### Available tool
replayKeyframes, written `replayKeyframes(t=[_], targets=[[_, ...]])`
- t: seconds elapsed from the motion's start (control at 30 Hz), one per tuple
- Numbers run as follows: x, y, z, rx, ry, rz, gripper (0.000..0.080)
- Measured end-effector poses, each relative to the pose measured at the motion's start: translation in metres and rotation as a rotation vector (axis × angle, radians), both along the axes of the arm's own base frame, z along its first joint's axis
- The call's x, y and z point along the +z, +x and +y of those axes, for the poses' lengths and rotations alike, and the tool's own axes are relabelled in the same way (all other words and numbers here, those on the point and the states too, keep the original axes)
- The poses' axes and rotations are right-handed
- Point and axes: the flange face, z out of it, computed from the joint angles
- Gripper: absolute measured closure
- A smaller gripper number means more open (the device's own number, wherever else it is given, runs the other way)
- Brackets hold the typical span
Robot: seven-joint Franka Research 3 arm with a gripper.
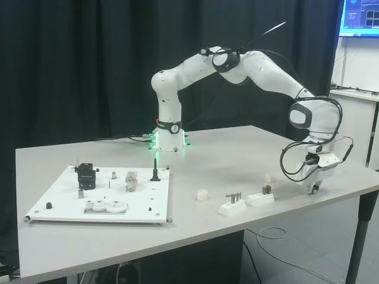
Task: Insert bolt 4.
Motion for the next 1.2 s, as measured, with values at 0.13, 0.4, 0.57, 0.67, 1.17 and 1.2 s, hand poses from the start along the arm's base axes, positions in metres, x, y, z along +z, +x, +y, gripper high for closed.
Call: replayKeyframes(t=[0.13, 0.4, 0.57, 0.67, 1.17, 1.2], targets=[[0.005, 0.002, 0.000, 0.000, 0.003, 0.006, 0.0574], [0.012, 0.005, -0.001, 0.000, 0.009, 0.012, 0.0577], [0.014, 0.006, -0.001, 0.000, 0.010, 0.012, 0.0577], [0.014, 0.006, -0.002, -0.001, 0.010, 0.013, 0.0577], [0.018, 0.010, -0.007, -0.004, 0.006, 0.009, 0.0577], [0.019, 0.010, -0.008, -0.003, 0.004, 0.008, 0.0577]])
